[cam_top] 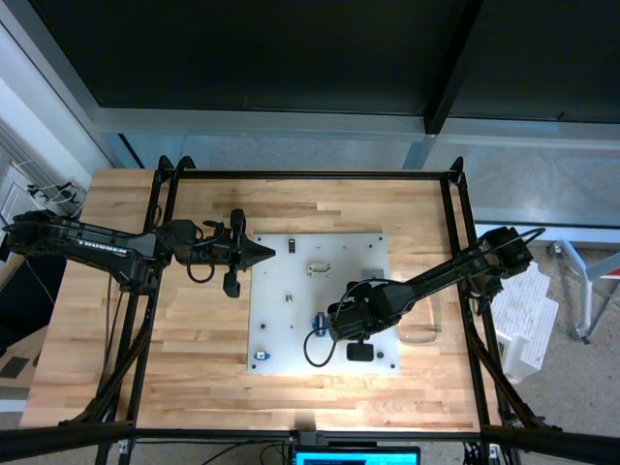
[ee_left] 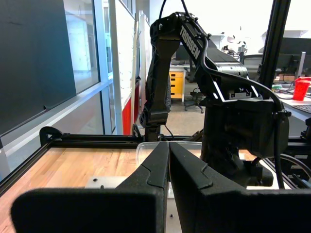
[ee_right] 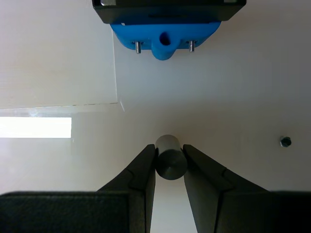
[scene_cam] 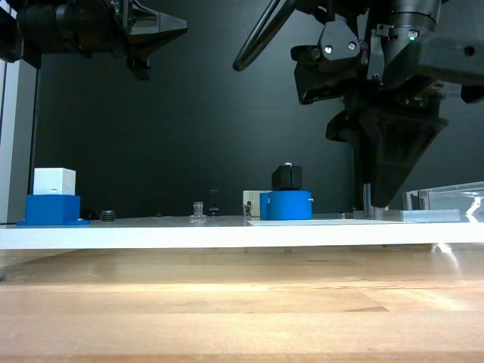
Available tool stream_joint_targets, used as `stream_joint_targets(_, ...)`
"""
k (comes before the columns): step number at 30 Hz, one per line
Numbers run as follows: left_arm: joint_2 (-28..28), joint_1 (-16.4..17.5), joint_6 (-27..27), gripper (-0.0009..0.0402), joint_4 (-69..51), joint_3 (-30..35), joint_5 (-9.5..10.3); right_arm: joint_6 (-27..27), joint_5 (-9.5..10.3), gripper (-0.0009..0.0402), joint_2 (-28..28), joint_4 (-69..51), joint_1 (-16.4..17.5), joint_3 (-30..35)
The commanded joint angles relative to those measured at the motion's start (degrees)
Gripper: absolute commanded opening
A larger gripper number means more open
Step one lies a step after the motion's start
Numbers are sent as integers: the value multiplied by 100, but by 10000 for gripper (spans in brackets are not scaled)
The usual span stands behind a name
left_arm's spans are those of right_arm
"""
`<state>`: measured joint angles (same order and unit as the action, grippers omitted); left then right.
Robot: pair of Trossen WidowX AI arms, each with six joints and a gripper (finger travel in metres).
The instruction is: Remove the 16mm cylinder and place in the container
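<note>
Silver-grey metal with a flat, round, dully shining top: that is how the 16mm cylinder (ee_right: 170,160) looks from your right wrist camera, a short stubby peg standing upright on the white task board (ee_right: 233,97). Your right tool (ee_right: 170,154) is clenched on it, with one dark finger (ee_right: 146,167) pressed to each side of the peg, so both flanks are covered and only the end face shows. The peg is low on the board and has not been lifted out. Beyond the fingertips on the same board sits the blue-and-black part (ee_right: 165,36), well apart from the peg, and a small dark bolt head (ee_right: 285,141) lies off to one side. From the low camera you see this tool pointing straight down, its tips right at the board's surface, with the blue-and-black part to its left and the container (scene_cam: 454,203) to its right. The container is a clear tub with only its pale rim and walls showing, and it rests near the board's right edge. A blue block topped with a white cube (scene_cam: 53,198) stands at the far left of the board. Your left tool (ee_left: 168,160) hangs above the board's far left corner, over the wooden bench (cam_top: 145,339), its two fingers pressed together on nothing, well away from the peg.
</note>
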<state>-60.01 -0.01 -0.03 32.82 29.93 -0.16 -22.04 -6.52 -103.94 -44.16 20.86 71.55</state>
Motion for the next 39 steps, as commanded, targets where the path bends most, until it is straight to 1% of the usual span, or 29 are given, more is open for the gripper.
stream_joint_targets(1,0,2,0,0,0,2,-2,-7,-4,7,92,-7,2,4)
stream_joint_targets(10,0,2,0,0,2,2,-2,-35,-11,7,356,-190,2,4)
stream_joint_targets(16,0,0,0,0,2,2,-2,-155,-26,7,610,-299,2,4)
stream_joint_targets(19,0,0,0,0,2,2,-2,-175,-105,7,719,-387,2,4)
stream_joint_targets(39,0,2,0,0,2,2,-2,-326,-105,7,1290,-835,68,4)
